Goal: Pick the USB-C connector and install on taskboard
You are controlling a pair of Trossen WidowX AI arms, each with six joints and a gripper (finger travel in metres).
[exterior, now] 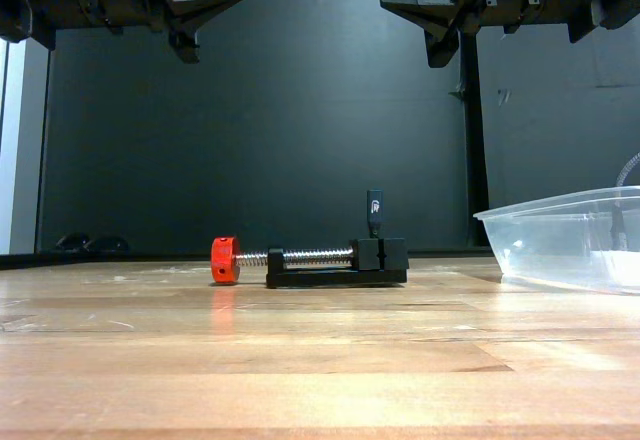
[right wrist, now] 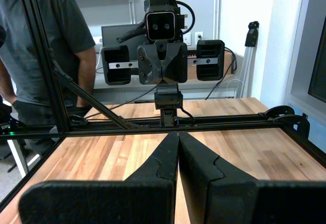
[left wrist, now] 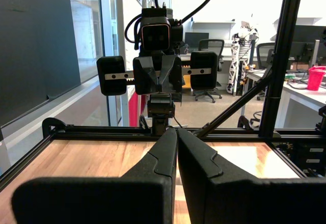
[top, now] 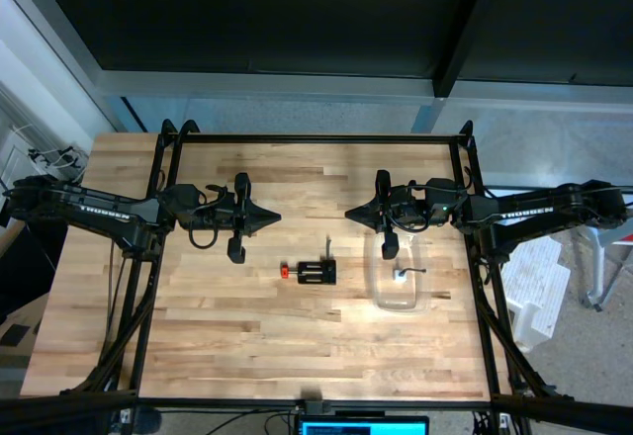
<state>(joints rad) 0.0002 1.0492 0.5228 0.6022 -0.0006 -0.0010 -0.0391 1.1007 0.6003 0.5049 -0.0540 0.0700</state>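
While both black arms hang level, high above the pale wooden table (top: pixel 198 336), the tiny dark USB-C connector (top: pixel 413 271), with its short bent stub of wire, lies on the floor of the clear rectangular plastic tray (top: pixel 396 308), just beside a small white-grey square piece (top: pixel 399 277). The tray sits beneath the right arm. The USB-C connector lies toward the table's near edge and somewhat outward from the black right gripper (top: pixel 351 216), well below it and not touching it. That gripper points inward toward the table's middle, its two fingers (right wrist: pixel 160 168) clenched tip to tip with nothing between them. The black left gripper (top: pixel 274 218) faces it from the other side at about the same height, likewise pressed together on nothing, with a gap between the two tips. The small black rectangular taskboard (top: pixel 318 274) rests on the wood between the arms, left of the tray and apart from it. Its red-orange knob (exterior: pixel 225 260) is at the left end, and a thin dark upright pin (exterior: pixel 373 210) stands near the right end.
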